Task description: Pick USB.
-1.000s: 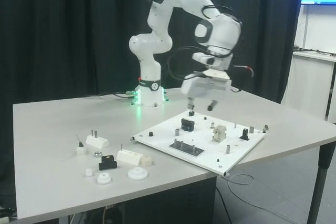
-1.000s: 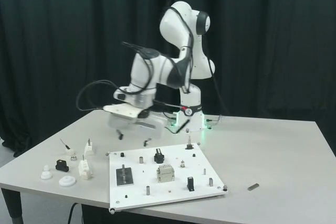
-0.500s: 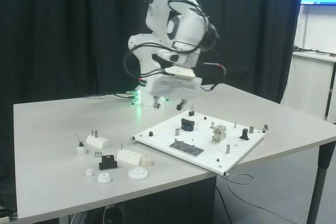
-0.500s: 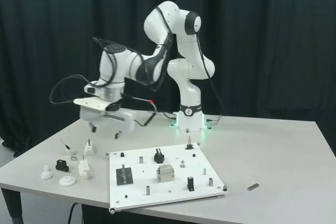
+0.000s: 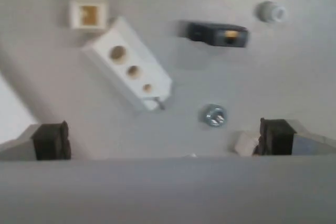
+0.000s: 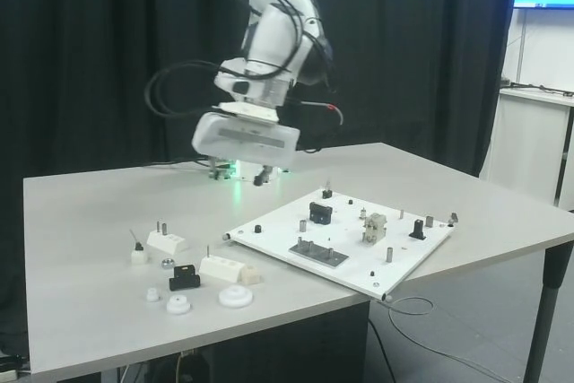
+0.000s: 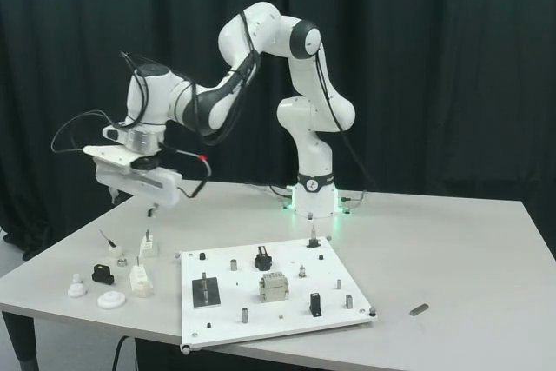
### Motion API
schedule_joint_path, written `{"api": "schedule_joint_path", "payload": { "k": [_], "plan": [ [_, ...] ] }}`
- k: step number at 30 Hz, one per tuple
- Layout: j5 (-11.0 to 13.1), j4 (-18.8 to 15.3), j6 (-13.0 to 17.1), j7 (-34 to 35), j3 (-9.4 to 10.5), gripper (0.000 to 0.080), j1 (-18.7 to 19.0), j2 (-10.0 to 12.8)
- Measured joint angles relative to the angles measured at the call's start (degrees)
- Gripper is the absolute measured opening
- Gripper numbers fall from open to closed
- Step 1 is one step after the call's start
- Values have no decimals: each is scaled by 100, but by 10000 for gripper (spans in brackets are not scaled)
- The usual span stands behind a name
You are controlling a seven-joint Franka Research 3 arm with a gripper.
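Wrist view first: the jaws are spread wide with nothing between them, one black pad (image 5: pixel 51 141) at each side of the picture and bare grey surface (image 5: pixel 294 77) in the gap. Just beside one pad sits a small white piece (image 5: pixel 244 142), and a little further out is a metal nut (image 5: pixel 214 115). Beyond the nut lies a white block (image 5: pixel 128 69) with three holes in a row, resting at a slant. Past that is the black USB part (image 5: pixel 212 33), flat on the surface, apart from the block and well clear of both pads. A small square white piece (image 5: pixel 88 13) lies off the block's far end, and a small white knob (image 5: pixel 270 11) sits near the USB part.

The wrist camera cannot give height, but the room views do: the jaws hang well above the surface, over the loose cluster of parts. In the first room view the USB part (image 6: pixel 184 276) sits near the front edge, with round white pieces (image 6: pixel 236 296) close by. The second room view shows the white arm (image 7: pixel 261 32) reaching out sideways from its green-lit base (image 7: pixel 314 206). It also shows the white board (image 7: pixel 269 310) of fixtures well apart from the USB part (image 7: pixel 102 274) — and only this view shows a small dark bar (image 7: pixel 419 308) alone beyond the board.
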Motion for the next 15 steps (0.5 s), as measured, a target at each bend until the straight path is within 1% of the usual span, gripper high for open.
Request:
{"api": "schedule_joint_path", "payload": {
  "k": [9,15],
  "plan": [
    [175,28,354,1024,-344,800,-170,94],
    [274,70,584,1440,-511,800,-295,203]
  ]
}}
